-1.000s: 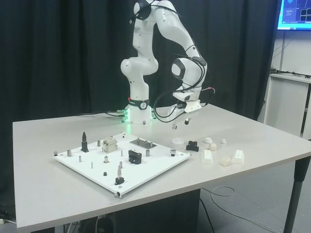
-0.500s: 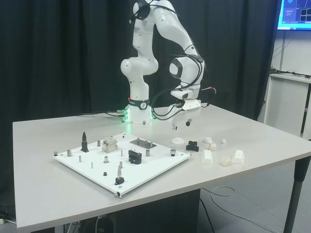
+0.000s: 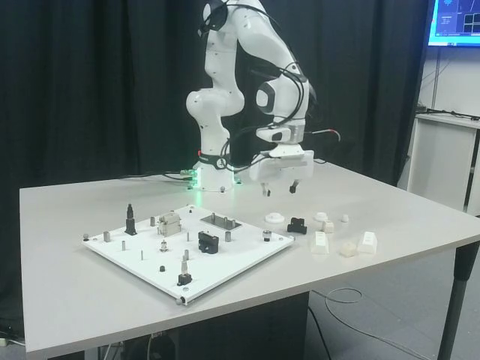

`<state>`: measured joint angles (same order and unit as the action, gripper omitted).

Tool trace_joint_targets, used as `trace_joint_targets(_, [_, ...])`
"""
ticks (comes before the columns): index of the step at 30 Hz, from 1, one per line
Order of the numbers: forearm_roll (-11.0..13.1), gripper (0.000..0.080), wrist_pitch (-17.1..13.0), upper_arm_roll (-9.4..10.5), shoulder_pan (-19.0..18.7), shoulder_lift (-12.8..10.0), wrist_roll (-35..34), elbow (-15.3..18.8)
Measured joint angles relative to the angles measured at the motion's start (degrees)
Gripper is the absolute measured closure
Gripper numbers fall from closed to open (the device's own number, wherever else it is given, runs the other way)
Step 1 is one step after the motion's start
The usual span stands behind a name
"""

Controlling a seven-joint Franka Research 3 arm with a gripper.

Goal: Remove bolt 4.

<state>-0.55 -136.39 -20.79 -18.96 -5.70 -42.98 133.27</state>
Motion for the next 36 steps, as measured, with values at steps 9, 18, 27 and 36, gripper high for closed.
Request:
trace_joint_targets(9, [0.0,0.0003,-0.8,-2.03,0.3,-1.2,-9.4,-3.8])
trace_joint_targets(18, [0.0,0.0003,-1.8,-2.17,1.9,-5.4,-17.6,-9.3])
trace_joint_targets(27, [0.9,0.0003,-1.8,-2.16,4.0,-11.8,-24.2,-15.6])
trace_joint_targets(36, [6.2,0.0003,-1.7,-2.16,6.5,-15.0,-26.3,-18.3])
